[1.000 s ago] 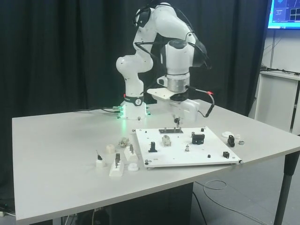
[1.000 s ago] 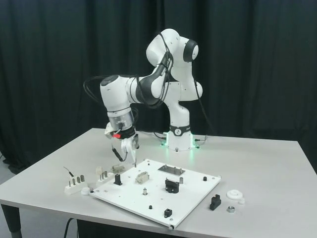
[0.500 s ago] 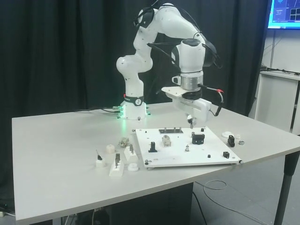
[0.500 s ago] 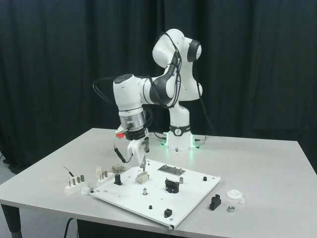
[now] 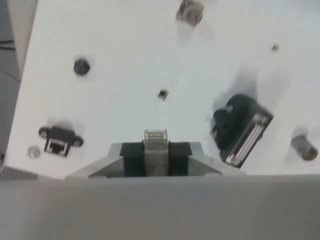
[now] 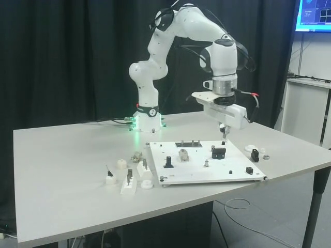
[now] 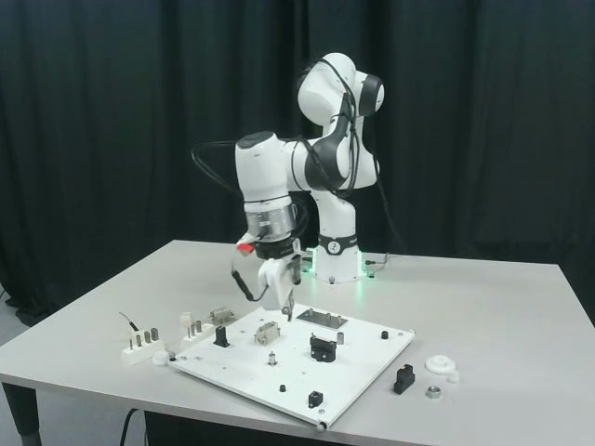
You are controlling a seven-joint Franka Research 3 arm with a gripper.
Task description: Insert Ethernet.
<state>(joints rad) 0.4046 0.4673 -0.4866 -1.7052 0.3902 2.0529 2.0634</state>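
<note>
My gripper (image 5: 155, 150) is shut on the Ethernet plug (image 5: 155, 141), whose contacts stick out past the fingertips. It hangs above the white board (image 5: 125, 60), over its far side in the first room view. The black Ethernet socket (image 5: 59, 144) sits near one board edge, off to the side of the plug and apart from it. In the first room view the gripper (image 6: 223, 129) hovers above the board (image 6: 196, 173), behind a black connector block (image 6: 219, 152). In the second room view the gripper (image 7: 288, 311) hangs over the board (image 7: 242, 372), and the socket (image 7: 315, 399) is near the front corner.
A black multi-pin connector (image 5: 241, 134) and small studs (image 5: 190, 10) stand on the board. White fixtures with pegs (image 6: 129, 183) lie on the table beside the board. White gears (image 6: 253, 149) and a black piece (image 7: 403, 378) lie on its other side. The arm's base (image 6: 147, 116) stands behind.
The arm has swung across the far side of the board, rightward in the first room view, with the plug still held. Nothing on the board or table has moved.
</note>
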